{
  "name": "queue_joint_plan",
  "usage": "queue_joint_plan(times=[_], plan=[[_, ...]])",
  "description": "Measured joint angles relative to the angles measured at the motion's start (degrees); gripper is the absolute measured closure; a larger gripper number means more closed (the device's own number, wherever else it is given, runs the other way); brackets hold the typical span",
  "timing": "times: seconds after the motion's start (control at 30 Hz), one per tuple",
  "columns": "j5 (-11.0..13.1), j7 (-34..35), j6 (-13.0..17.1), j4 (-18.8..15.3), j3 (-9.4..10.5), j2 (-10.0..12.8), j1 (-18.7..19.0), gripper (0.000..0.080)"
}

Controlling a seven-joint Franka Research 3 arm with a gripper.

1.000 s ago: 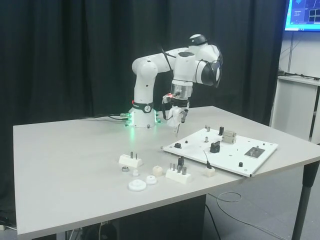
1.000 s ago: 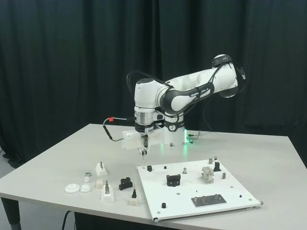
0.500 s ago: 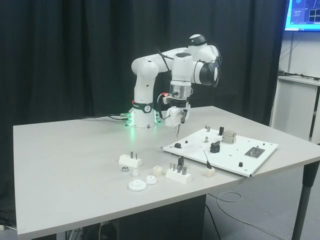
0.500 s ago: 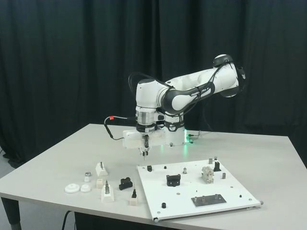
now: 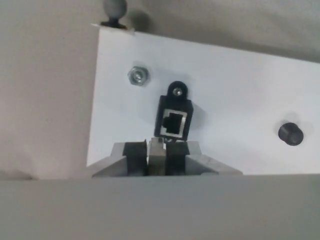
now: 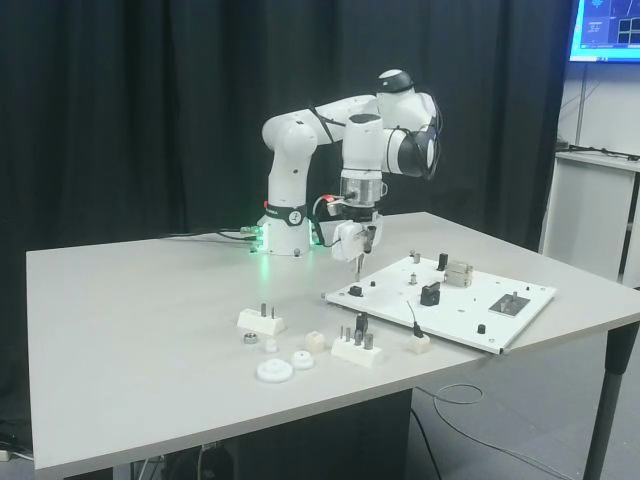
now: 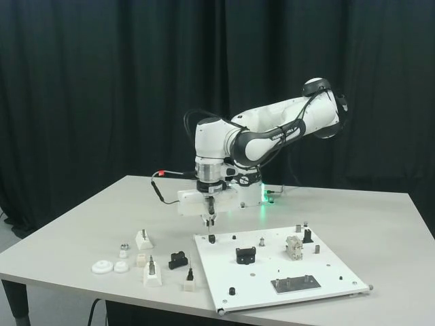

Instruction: Insert Ethernet.

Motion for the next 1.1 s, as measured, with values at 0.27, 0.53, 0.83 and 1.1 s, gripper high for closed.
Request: queue_joint_plan(times=[0.27,0.53,0.83,1.1], plan=[[0.74,0.50,0.58,-0.18,1.31,0.00,0.61,0.0727],[0.76,1.30,1.18,-0.85,2.00,0.00,1.50,0.0727],[0.79,1.90,1.45,-1.69,2.02,0.00,2.29,0.0727],[0.79,2.10,1.51,-2.09,2.00,0.00,2.45,0.0727]])
